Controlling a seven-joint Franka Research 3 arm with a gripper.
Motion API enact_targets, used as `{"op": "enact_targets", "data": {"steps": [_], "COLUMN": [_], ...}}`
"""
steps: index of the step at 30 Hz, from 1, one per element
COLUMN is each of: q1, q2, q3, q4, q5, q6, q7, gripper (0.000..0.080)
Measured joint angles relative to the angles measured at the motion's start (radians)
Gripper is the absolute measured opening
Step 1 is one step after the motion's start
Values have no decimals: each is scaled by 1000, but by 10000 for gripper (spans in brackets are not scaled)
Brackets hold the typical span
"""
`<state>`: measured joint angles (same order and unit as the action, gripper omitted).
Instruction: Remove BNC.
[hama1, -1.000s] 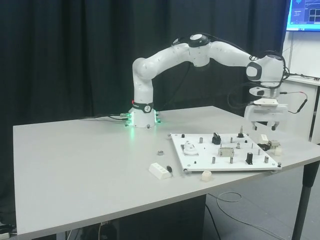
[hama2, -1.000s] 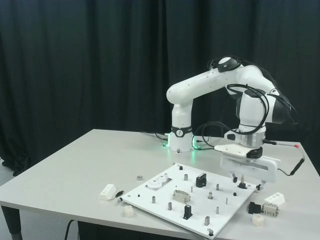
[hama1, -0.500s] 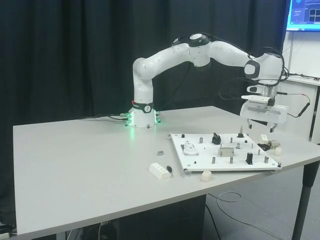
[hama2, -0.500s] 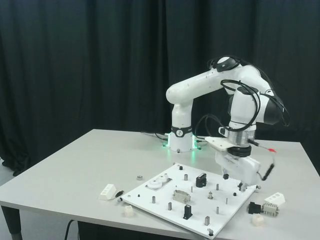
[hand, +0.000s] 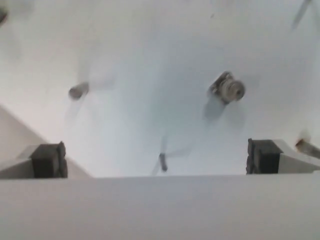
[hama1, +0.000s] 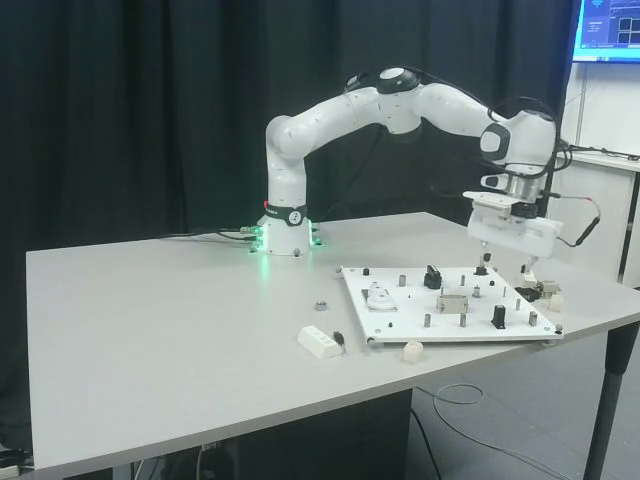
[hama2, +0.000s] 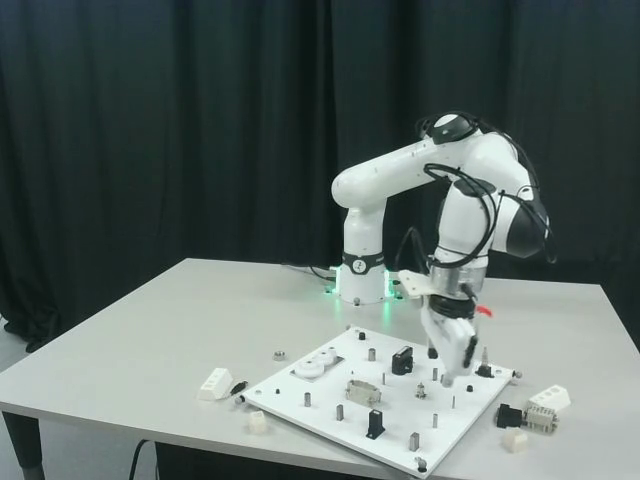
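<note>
White robot arm's end effector (hand: 155, 162) hovers with fingers spread, empty, above the white square board (hama1: 400, 315) on the grey desk (hama1: 150, 320); small metal BNC connector (hand: 227, 88) stands below

arm (hama1: 400, 100): white, rounded joints; black cables; base ring green
</note>
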<state>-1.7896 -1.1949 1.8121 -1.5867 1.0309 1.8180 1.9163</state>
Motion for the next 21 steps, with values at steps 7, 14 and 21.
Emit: {"op": "enact_targets", "data": {"steps": [7,14,21], "q1": [6,26,52], "q2": [0,0,0], "q3": [-5,-12,-13], "q4": [-49,-98,-144], "q5": [-2,4,30], "q6": [-1,-2,14], "q7": [0,-3,-24], "gripper": [800,800,800]}}
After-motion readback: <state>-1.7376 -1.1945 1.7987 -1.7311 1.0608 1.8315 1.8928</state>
